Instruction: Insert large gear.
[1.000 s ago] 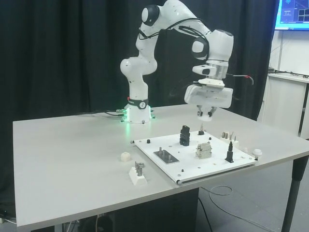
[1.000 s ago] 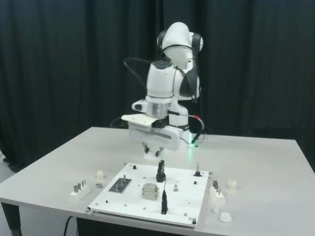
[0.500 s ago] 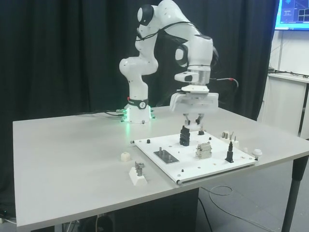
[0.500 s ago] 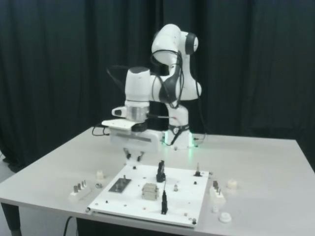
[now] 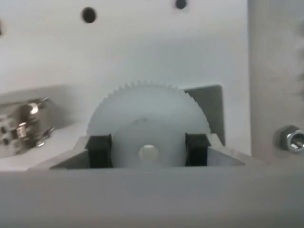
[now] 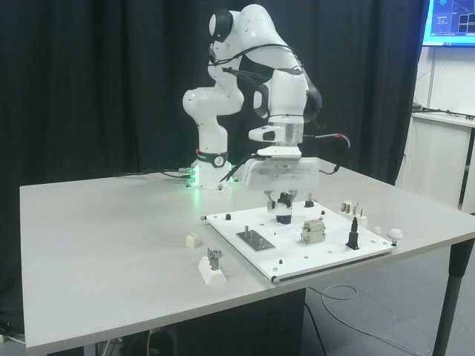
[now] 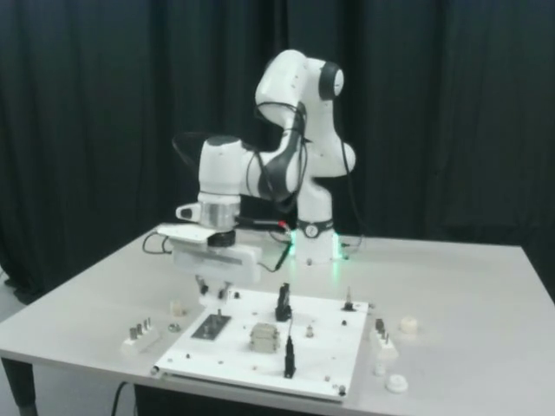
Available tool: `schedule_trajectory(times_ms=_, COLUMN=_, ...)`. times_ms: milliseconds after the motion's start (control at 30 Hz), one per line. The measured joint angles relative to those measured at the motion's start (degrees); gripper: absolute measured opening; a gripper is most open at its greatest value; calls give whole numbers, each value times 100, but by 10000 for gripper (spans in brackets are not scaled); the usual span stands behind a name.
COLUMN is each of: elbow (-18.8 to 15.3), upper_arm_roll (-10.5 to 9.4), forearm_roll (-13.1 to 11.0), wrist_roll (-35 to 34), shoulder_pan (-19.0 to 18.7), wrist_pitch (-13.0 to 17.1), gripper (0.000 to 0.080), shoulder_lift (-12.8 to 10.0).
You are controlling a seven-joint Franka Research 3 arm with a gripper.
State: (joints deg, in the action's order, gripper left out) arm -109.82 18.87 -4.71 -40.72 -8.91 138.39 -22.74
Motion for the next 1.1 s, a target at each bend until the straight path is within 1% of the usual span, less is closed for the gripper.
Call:
schedule_trajectory(times_ms=233, elbow=23, upper_arm_roll=0, forearm_roll=-80, wrist_roll=193, shoulder_pan=166, wrist_pitch=218, gripper=330, shoulder_lift=-244)
schedule_trajectory(times_ms=433, elbow=70, upper_arm_roll=0, forearm_roll=-247, wrist_roll=409, shoulder_pan=317, wrist_pitch=298, gripper=330, shoulder_lift=-433)
schedule_trajectory(times_ms=567, elbow=107, upper_arm_roll=0, forearm_roll=-417, wrist_roll=617, shoulder_pan=396, wrist_pitch=309, gripper=330, shoulder_lift=-528)
schedule_trajectory(times_ms=800, elbow=143, upper_arm_roll=-1, forearm_roll=-658, wrist_roll=1057, shoulder_pan=470, wrist_pitch=309, gripper=330, shoulder_lift=-631)
schedule_trajectory(times_ms=933, elbow=143, upper_arm_roll=-1, forearm_roll=-719, wrist_roll=1202, shoulder_pan=484, wrist_pitch=301, gripper=330, shoulder_lift=-667)
schedule_trajectory(times_ms=1100, elbow=140, upper_arm_roll=-1, forearm_roll=-727, wrist_roll=1283, shoulder_pan=485, wrist_pitch=270, gripper=330, shoulder_lift=-712)
